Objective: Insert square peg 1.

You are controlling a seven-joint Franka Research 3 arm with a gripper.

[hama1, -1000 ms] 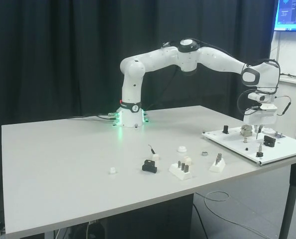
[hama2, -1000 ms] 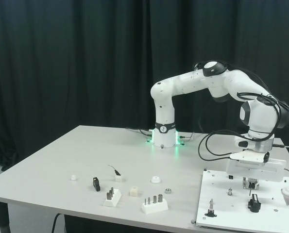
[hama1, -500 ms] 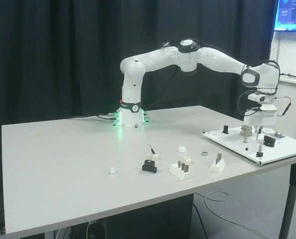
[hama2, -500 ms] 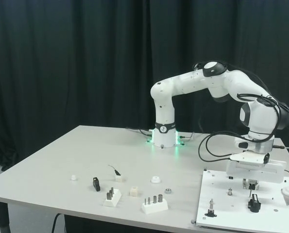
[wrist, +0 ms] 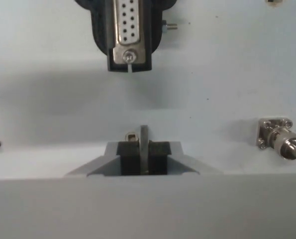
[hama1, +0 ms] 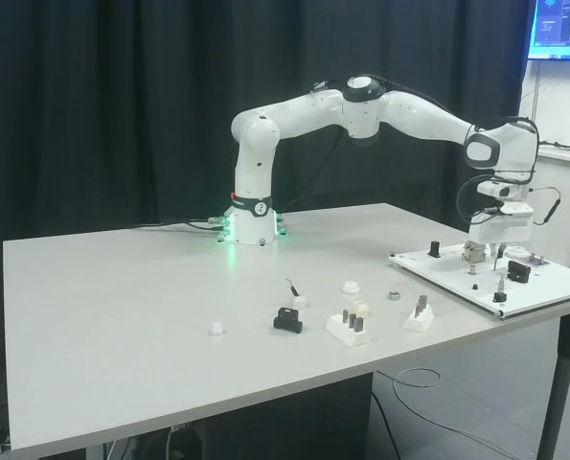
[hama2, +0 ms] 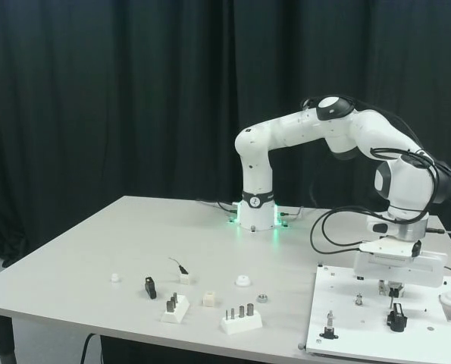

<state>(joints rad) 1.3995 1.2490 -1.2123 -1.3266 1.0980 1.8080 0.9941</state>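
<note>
Over the white board, my gripper clenches a slim grey square peg.

A robotics lab: a white arm stands bolted to a grey counter, green lights glowing at its base. Black curtains close off the space behind. A white test board with mounted connectors, small fixture blocks and a wall monitor complete the research setting.
</note>
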